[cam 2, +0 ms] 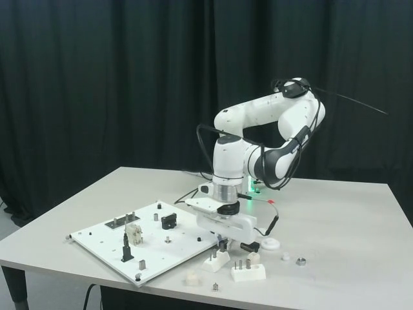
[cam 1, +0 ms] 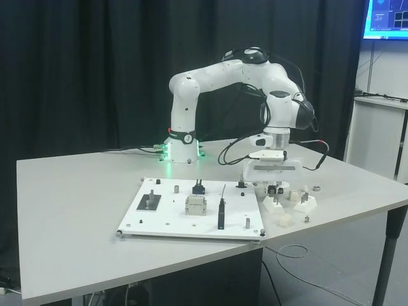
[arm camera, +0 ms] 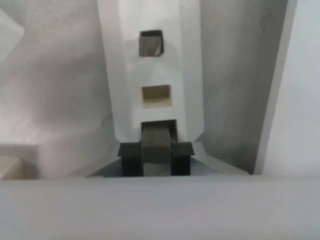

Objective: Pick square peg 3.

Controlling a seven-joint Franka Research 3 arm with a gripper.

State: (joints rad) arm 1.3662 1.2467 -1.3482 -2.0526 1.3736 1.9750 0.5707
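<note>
Black curtains hang behind my grey worktop (cam 1: 76, 191), where a white assembly board (cam 1: 172, 217) lies near the front edge. My gripper (arm camera: 155, 159) is down over a white peg holder (arm camera: 157, 70) that stands beside the board. Its two black fingers (arm camera: 131, 159) are clamped on square peg 3 (arm camera: 156, 145), which sits in the holder's nearest slot. The middle slot looks vacant, and the far slot holds another peg (arm camera: 150, 44).
</note>
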